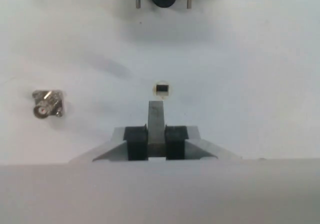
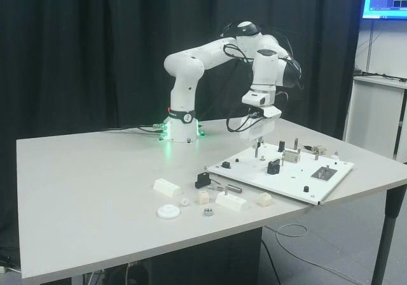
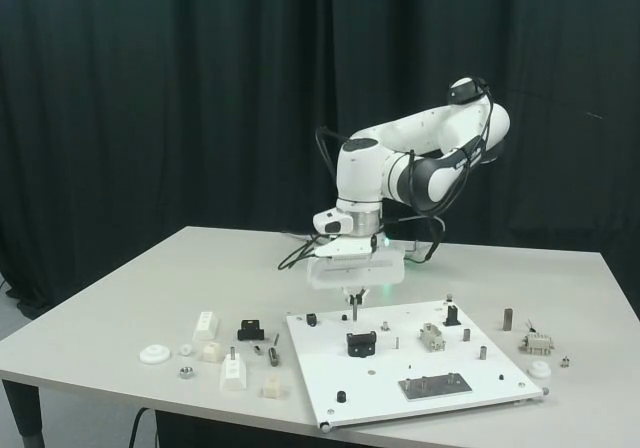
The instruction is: Place square peg 2.
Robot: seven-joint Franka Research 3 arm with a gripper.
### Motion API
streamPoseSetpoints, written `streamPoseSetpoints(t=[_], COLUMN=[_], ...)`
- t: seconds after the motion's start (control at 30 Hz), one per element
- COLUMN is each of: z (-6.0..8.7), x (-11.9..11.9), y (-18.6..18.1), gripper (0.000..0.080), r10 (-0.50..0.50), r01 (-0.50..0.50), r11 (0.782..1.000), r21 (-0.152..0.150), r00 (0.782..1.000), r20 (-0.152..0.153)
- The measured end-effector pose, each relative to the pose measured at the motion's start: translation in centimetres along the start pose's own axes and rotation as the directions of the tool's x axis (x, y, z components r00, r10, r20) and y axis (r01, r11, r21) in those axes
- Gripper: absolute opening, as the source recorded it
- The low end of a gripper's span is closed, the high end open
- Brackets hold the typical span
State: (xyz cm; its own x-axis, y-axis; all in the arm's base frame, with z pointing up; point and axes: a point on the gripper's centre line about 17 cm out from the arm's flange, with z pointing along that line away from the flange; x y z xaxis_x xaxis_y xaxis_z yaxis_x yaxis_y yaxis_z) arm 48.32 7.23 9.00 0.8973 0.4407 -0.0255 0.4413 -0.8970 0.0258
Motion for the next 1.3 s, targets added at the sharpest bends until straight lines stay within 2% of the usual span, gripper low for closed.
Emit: streamPoseSetpoints(t=[0.3, 1.3], z=[-0.73, -0.98], x=[0.12, 0.33], y=[0.1, 0.68], gripper=[0.0071, 0.0071], r10=[0.0, 0.001], r01=[0.0, -0.002], r11=[1.0, 1.0], r21=[-0.009, -0.026], r00=[1.0, 1.0], r20=[-0.006, -0.015])
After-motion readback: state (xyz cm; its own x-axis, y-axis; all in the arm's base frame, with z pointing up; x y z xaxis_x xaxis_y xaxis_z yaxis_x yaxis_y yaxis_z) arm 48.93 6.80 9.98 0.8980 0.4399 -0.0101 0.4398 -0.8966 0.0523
